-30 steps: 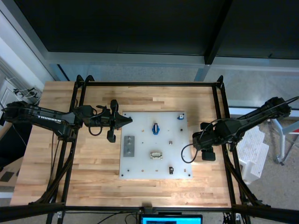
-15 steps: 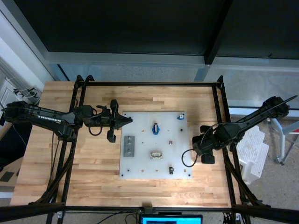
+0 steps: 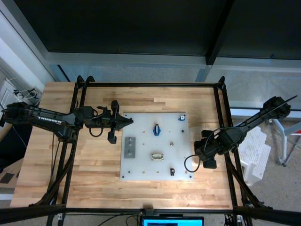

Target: Pick the HAN10E connector and install on the hub

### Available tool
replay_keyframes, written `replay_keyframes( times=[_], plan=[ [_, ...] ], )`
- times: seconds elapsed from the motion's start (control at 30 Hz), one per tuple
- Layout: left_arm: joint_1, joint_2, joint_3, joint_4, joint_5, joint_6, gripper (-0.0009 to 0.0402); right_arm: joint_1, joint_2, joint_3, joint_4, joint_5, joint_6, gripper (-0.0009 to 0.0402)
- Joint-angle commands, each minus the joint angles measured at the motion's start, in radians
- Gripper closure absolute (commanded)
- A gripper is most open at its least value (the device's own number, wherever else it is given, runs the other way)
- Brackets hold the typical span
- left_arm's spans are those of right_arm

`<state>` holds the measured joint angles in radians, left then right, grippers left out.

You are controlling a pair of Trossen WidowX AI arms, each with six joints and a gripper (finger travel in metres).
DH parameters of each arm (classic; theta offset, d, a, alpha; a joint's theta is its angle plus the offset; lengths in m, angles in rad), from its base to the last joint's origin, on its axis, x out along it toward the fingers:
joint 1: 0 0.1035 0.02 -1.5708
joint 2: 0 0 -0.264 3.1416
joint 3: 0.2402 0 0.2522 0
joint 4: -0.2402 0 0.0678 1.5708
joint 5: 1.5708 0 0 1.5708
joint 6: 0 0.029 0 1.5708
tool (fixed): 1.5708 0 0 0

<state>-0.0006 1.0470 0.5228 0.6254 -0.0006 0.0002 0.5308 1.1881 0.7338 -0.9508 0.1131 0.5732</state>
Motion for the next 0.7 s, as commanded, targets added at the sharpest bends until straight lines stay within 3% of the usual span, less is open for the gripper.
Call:
replay_keyframes(
  times=[0.03,0.7],
  plan=[
    [0.0,0.0,0.0,0.0,0.0,0.0,0.0393,0.002,0.0,-0.01,0.024,0.001,0.0,0.0205],
    [0.0,0.0,0.0,0.0,0.0,0.0,0.0393,0.013,0.013,-0.098,0.155,-0.001,-0.001,0.0205]
  ],
)
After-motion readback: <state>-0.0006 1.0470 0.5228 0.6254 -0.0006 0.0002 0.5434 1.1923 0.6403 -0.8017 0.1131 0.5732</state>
